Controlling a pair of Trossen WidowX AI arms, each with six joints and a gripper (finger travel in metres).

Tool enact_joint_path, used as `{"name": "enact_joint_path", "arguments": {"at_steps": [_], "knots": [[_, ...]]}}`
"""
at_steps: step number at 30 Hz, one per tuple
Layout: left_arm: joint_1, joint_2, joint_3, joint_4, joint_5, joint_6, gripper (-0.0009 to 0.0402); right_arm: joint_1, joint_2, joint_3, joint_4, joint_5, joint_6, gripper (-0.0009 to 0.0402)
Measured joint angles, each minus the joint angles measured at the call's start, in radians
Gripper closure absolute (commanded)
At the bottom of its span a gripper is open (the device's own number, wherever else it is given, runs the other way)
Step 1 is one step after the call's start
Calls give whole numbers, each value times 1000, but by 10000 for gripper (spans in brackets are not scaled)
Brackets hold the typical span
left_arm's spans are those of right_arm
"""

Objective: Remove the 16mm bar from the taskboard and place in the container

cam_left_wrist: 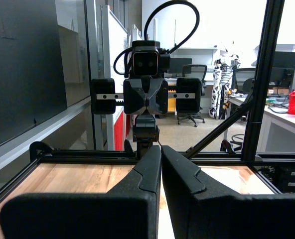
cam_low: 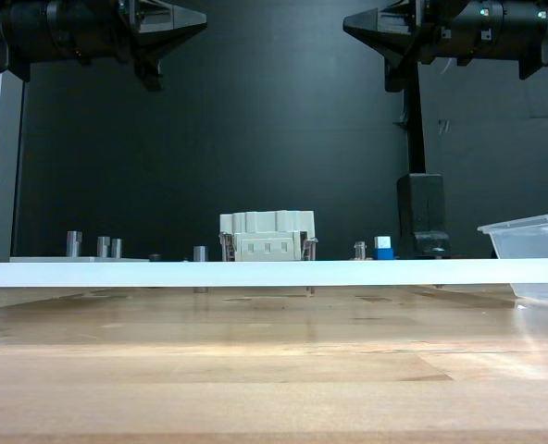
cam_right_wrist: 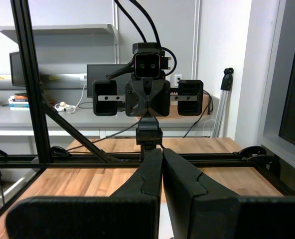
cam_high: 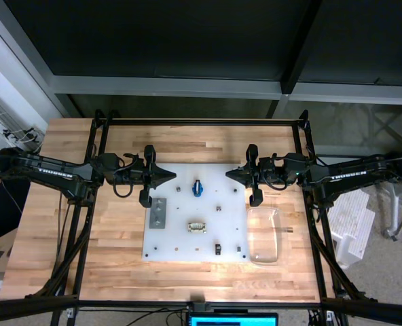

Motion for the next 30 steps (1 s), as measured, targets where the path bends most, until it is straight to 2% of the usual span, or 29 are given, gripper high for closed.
{"name": "enact_joint_path", "arguments": {"at_steps": [3, 5, 9, 15, 30], "knots": [[0, 0, 0, 0, 0, 0, 393, 2, 0, 23, -74, 1, 42, 393], [0, 0, 0, 0, 0, 0, 393, 9, 0, 66, -209, 6, 42, 393], [0, 0, 0, 0, 0, 0, 393, 33, 24, 188, -516, 7, 43, 393], [0, 0, 0, 0, 0, 0, 393, 97, 114, 378, -897, 7, 44, 393], [0, 0, 0, 0, 0, 0, 393, 270, 361, 648, -1376, 8, 163, 393]]}}
